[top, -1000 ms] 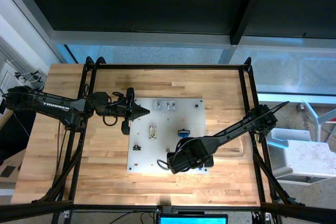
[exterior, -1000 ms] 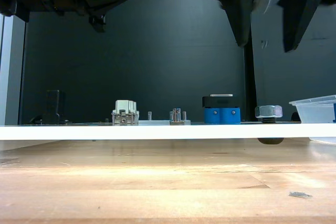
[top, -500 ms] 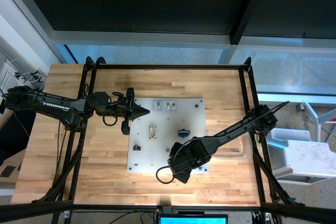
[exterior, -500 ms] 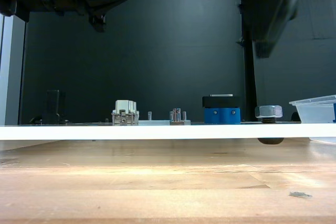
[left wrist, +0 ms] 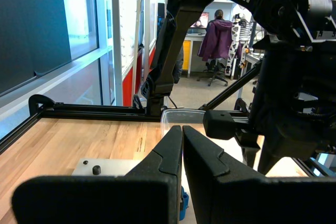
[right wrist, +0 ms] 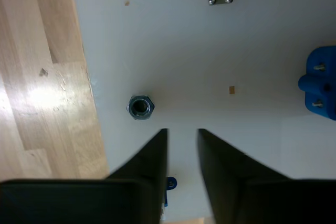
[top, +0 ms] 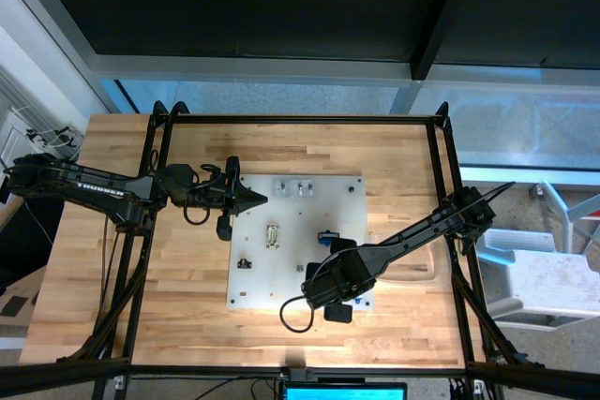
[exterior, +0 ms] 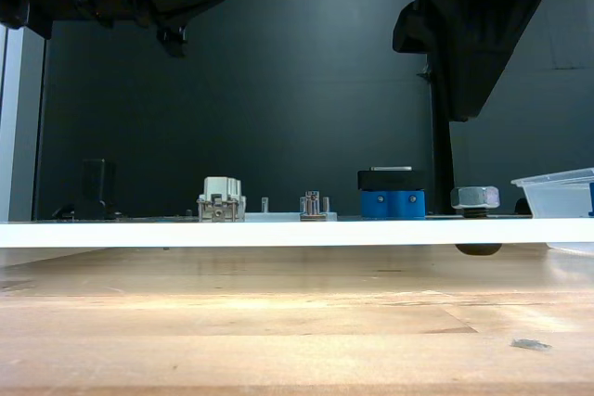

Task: Pick the M12 fastener and fasten on the M12 threads

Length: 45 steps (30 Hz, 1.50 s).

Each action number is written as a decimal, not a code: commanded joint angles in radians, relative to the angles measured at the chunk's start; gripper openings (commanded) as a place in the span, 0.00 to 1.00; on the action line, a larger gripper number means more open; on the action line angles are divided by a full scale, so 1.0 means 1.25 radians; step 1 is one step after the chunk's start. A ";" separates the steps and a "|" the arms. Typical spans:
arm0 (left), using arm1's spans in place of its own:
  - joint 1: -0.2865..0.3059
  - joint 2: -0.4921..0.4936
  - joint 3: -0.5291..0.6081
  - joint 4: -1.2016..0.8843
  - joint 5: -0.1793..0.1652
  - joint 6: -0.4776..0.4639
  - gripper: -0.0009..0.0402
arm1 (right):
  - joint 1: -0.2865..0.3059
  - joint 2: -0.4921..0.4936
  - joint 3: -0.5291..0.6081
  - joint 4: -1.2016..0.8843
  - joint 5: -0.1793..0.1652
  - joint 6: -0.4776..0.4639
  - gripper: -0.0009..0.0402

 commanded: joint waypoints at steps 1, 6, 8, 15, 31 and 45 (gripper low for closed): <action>0.000 0.000 0.000 0.000 0.000 0.000 0.02 | 0.001 0.001 -0.008 0.017 -0.002 -0.031 0.03; 0.000 0.000 0.000 0.000 0.000 0.000 0.02 | 0.006 0.001 -0.030 0.044 -0.002 -0.038 0.02; 0.000 0.000 0.000 0.000 0.000 0.000 0.02 | 0.008 0.001 -0.042 0.057 -0.002 -0.036 0.02; 0.000 0.000 0.000 0.000 0.000 0.000 0.02 | 0.016 0.030 -0.059 0.071 -0.002 -0.037 0.02; 0.000 0.000 0.000 0.000 0.000 0.000 0.02 | 0.024 0.042 -0.081 0.117 -0.003 -0.032 0.02; 0.000 0.000 0.000 0.000 0.000 0.000 0.02 | 0.023 0.024 -0.081 0.111 -0.196 -0.095 0.02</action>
